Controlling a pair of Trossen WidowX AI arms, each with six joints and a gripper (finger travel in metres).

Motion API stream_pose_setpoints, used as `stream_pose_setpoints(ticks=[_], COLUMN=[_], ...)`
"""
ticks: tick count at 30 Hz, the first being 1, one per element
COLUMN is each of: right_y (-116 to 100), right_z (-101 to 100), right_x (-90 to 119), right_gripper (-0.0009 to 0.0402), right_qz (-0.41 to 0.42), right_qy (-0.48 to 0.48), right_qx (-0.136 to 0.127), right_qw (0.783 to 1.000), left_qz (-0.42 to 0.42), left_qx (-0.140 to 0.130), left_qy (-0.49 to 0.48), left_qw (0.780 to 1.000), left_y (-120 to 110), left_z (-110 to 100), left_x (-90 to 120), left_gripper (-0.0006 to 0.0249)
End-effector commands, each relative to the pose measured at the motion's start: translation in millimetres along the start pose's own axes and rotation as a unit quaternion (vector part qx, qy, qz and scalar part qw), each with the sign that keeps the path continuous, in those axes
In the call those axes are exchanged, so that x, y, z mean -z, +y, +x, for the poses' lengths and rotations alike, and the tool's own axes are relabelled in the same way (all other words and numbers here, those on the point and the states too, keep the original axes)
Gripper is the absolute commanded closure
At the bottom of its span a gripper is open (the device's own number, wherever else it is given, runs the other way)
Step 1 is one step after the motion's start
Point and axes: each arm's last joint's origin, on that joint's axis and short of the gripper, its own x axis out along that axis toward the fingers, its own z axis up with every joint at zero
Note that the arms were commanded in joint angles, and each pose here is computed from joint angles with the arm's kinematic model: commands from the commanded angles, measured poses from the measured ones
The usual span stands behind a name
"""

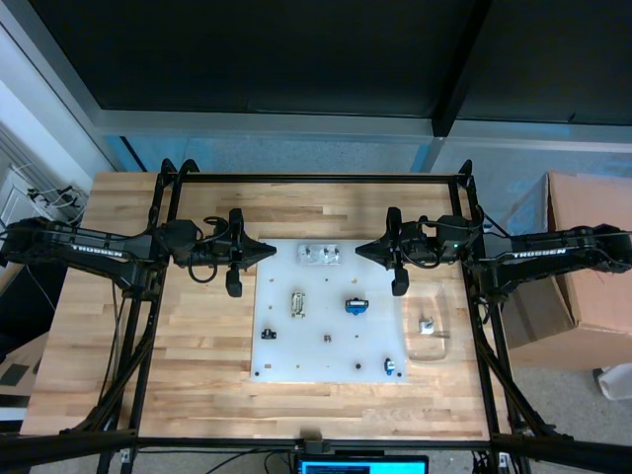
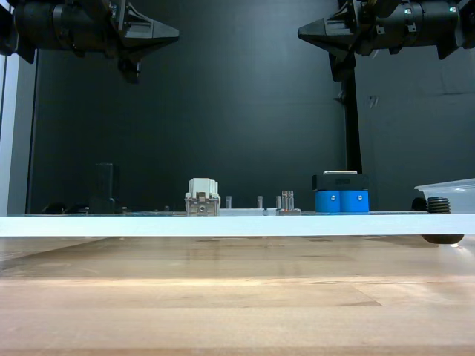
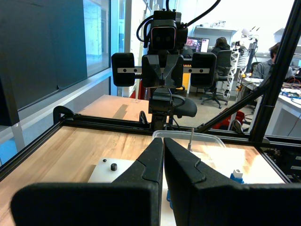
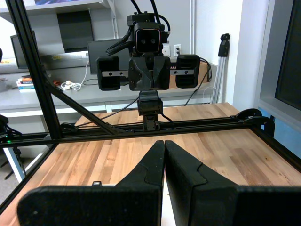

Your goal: Pick the RJ45 connector and install on the taskboard

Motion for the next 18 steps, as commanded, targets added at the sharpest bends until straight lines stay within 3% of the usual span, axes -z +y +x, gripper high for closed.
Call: stream_pose_setpoints(ticks=[1, 12, 14, 18], right_y=[0.1, -0.1, -0.9, 0.6], right_z=[0.1, 0.1, -0.7, -7.5], right_x=[-0.1, 0.1, 0.5, -4.8], right_gripper=[0.0393, 0.0393, 0.0394, 0.0393], right_qz=[0.004, 0.005, 0.016, 0.006], right_qy=[0.0, 0.001, 0.005, 0.063], right_qx=[0.0, 0.001, 0.017, 0.02], right_qw=[1.0, 1.0, 1.0, 0.998], left_qz=[0.0, 0.0, 0.0, 0.0], left_qx=[0.0, 0.0, 0.0, 0.0], left_qy=[0.0, 0.0, 0.0, 0.0], left_qw=[1.0, 1.0, 1.0, 1.0], left_y=[0.1, 0.1, 0.1, 0.1], left_z=[0.0, 0.0, 0.0, 0.0], left_x=[0.0, 0.0, 0.0, 0.0], left_gripper=[0.0243, 0.0243, 0.0243, 0.0243])
